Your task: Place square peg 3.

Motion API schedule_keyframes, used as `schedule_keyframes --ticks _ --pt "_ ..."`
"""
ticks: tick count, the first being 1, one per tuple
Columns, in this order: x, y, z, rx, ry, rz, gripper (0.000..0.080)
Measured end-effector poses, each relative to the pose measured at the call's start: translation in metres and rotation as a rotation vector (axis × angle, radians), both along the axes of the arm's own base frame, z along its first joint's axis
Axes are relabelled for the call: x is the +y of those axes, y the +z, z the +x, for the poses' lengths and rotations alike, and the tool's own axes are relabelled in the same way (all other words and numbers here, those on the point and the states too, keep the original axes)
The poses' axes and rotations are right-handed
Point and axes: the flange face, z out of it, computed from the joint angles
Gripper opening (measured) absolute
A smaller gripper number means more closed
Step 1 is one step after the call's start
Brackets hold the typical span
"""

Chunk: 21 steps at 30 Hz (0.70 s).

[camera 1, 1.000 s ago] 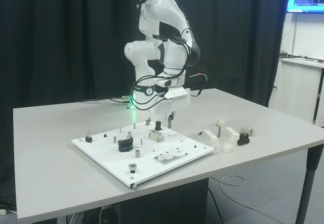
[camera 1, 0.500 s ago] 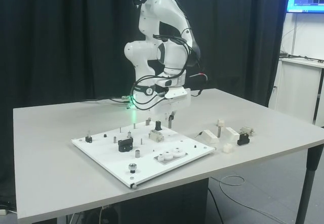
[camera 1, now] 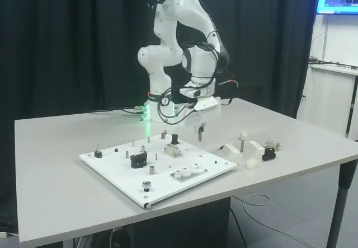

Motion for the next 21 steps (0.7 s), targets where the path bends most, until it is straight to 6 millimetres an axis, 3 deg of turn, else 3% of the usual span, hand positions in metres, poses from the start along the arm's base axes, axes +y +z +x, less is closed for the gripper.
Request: schedule_keyframes --ticks 21 --pt "0.137 -0.003 -0.003 0.011 -0.044 0.009 0.0111"
